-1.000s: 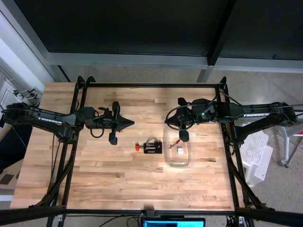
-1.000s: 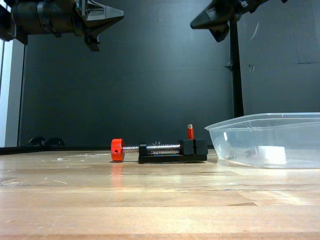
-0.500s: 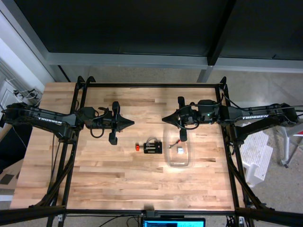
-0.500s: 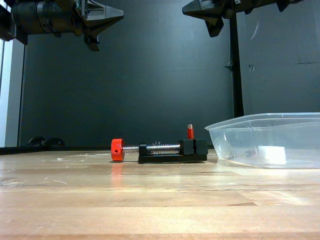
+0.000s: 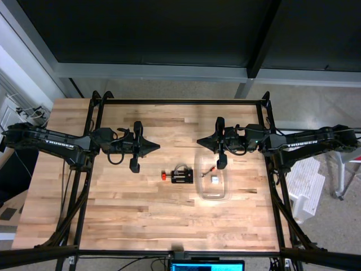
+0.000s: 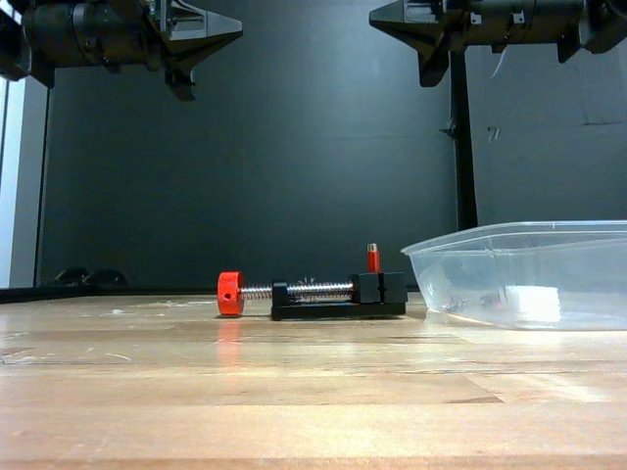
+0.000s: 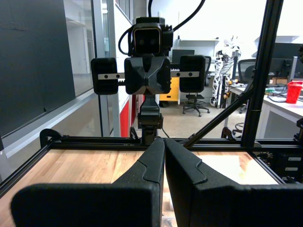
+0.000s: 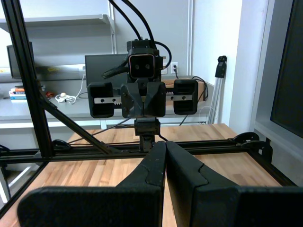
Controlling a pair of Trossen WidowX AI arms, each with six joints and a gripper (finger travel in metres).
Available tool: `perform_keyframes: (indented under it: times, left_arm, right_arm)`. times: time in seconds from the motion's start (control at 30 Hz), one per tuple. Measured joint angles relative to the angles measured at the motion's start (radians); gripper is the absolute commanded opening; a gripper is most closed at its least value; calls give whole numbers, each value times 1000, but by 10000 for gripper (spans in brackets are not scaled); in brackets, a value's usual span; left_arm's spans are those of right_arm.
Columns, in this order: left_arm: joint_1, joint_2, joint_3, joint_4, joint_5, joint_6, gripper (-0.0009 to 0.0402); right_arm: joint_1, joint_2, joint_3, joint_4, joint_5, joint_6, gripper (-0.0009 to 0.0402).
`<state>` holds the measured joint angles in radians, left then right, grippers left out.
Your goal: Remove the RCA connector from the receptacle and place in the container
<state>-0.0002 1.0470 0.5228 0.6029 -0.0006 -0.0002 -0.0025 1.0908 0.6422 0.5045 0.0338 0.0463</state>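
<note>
right claw (image 5: pixel 198 141) and left claw (image 5: pixel 157 147): both pinched shut, empty, high over the table (image 5: pixel 141 226)
right claw's fingers are pressed together, holding nothing; it points inward, up in the air near the far left corner of the tub (image 5: pixel 214 198); left claw is likewise narrow, pointing toward it, well above the black block (image 5: pixel 183 176); the red plug (image 5: pixel 211 168) lies inside the tub near its left wall, just beside a white cube (image 5: pixel 215 179); block sits just left of the tub, red cap (image 5: pixel 164 175) facing away
</note>
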Motion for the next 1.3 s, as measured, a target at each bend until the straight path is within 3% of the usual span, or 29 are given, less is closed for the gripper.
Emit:
perform_keyframes:
  times: [0.57, 0.97, 1.3]
  left_arm:
    - [0, 0, 0, 0, 0, 0, 0]
    - [0, 0, 0, 0, 0, 0, 0]
    - [0, 0, 0, 0, 0, 0, 0]
  right_arm:
    - [3, 0, -26, -22, 0, -27, 0]
    - [4, 0, -25, -22, -26, -30, 0]
    - [4, 0, -24, -22, -27, -30, 0]
